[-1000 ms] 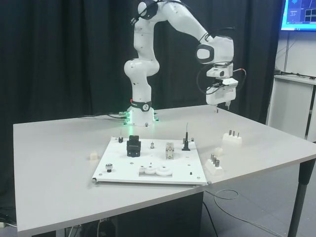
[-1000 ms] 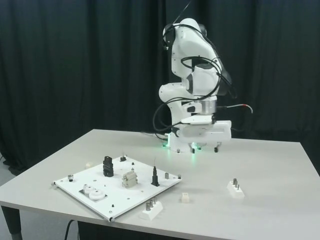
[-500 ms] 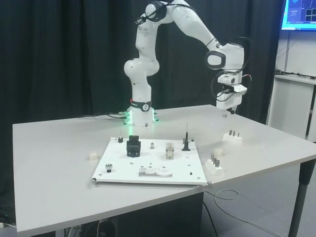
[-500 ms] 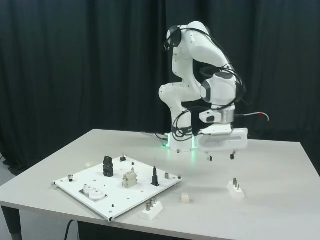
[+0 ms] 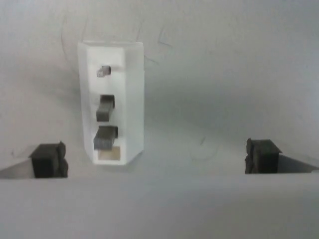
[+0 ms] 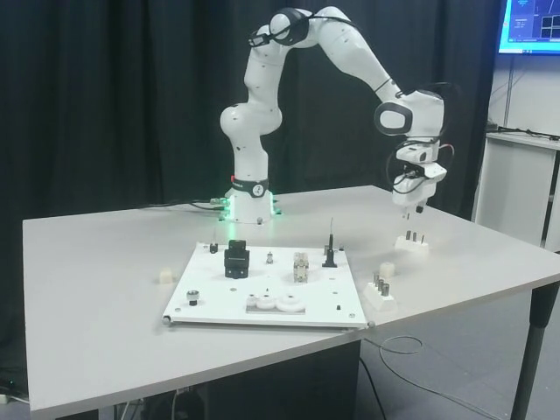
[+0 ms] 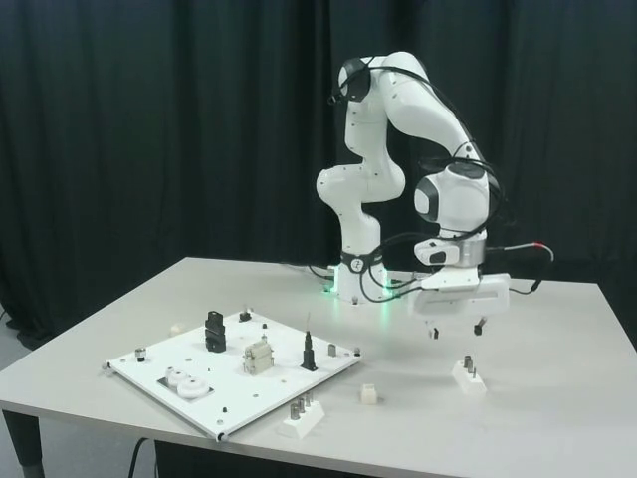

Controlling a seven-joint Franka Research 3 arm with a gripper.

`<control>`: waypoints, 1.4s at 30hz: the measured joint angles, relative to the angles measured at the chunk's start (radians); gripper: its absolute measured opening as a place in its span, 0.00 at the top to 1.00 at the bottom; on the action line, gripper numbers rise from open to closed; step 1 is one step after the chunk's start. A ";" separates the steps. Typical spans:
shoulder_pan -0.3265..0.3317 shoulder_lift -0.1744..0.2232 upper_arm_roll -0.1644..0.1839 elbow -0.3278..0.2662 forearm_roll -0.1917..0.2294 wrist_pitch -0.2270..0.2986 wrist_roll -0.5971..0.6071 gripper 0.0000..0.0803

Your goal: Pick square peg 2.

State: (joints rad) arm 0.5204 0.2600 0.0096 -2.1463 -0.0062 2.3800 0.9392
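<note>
Arm swung right, two-finger gripper [image 7: 456, 330] spread wide above the small white peg holder [image 6: 412, 244] at frame right carrying the grey square pegs [image 5: 104, 137]; approach step, next descend and centre.

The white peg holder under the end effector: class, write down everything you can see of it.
The white peg holder is a small long block, plastic by its look, with slanted corners. It stands on the grey table, apart from the white board. Three grey pegs stand upright in a row along its top, and an empty square socket follows at one end. The end effector hangs above it, fingers spread wide, touching nothing.
</note>
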 joint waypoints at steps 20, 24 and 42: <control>0.037 0.139 0.000 0.091 0.008 0.005 0.003 0.00; 0.051 0.156 0.000 0.099 0.008 0.005 0.019 0.00; 0.075 0.188 -0.001 0.111 0.007 0.005 0.041 0.00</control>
State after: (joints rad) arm 0.5951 0.4484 0.0082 -2.0353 0.0005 2.3855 0.9804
